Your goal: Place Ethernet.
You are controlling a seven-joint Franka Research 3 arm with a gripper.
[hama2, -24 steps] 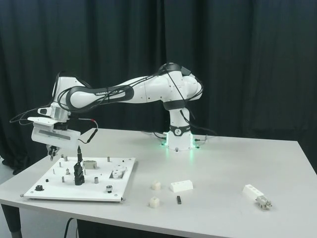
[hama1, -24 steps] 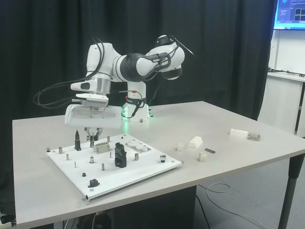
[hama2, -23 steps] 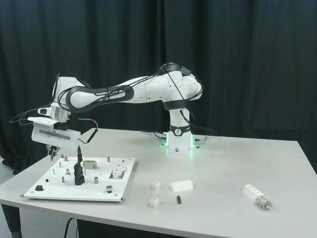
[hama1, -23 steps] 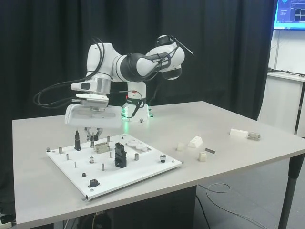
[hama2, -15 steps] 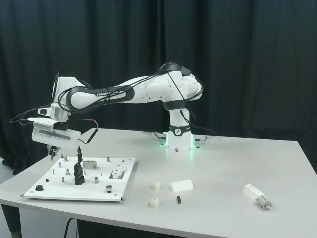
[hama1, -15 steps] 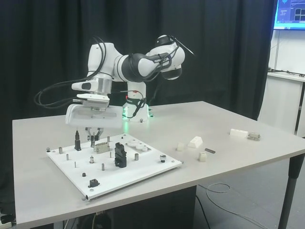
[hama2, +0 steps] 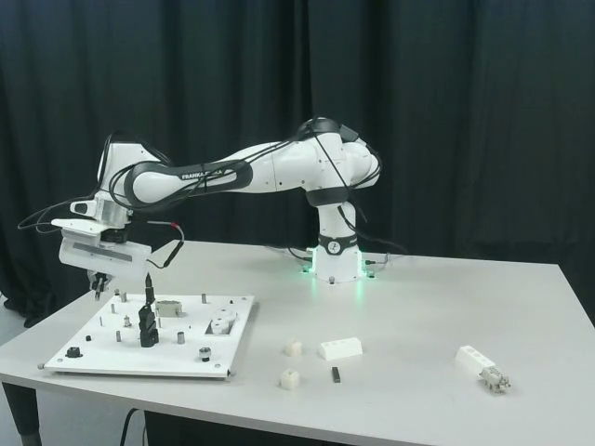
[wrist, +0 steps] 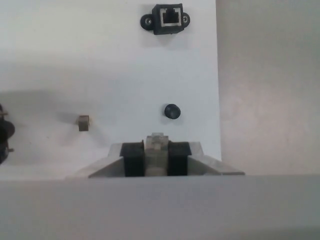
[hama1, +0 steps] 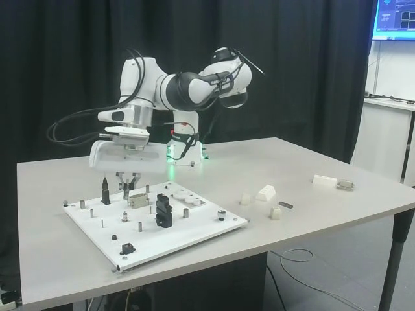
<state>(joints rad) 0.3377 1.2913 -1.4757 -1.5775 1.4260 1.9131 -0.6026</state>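
**Spotter:** While the grey table (hama1: 311,175) has loose parts lying out to the right, none of them matter to you. Your work is all on the left, where the white arm (hama1: 194,87) reaches out over the white board (hama1: 188,230).

**Operator:** Where does the gripper stand?

**Spotter:** Your gripper (hama1: 128,184) hangs above the far part of the board, clear of its surface. It is closed narrowly, and the Ethernet plug (wrist: 157,145) is pinched between the black pads (wrist: 132,157), nose pointing down.

**Operator:** And the target?

**Spotter:** The black Ethernet socket (wrist: 171,20) sits at the board's near corner, close to the edge, well apart from the plug. You have a clear run across the board to cover first, I'd judge.

**Operator:** How should I go in?

**Spotter:** Stay at height while you travel toward the near edge. Several pegs and a black block stand on the board, so don't drag low. Stop directly above the opening, then square the plug to it before you descend. In the wrist view the socket sits slightly off the plug's line, so you will likely need a small sideways correction. I can't tell which way the latch faces, so check that. Go down slowly and straight; a tilted plug would probably jam on the rim.

**Operator:** Anything in the way?

**Spotter:** A small black knob (wrist: 172,111) lies between plug and socket. Pass over it, not through it.
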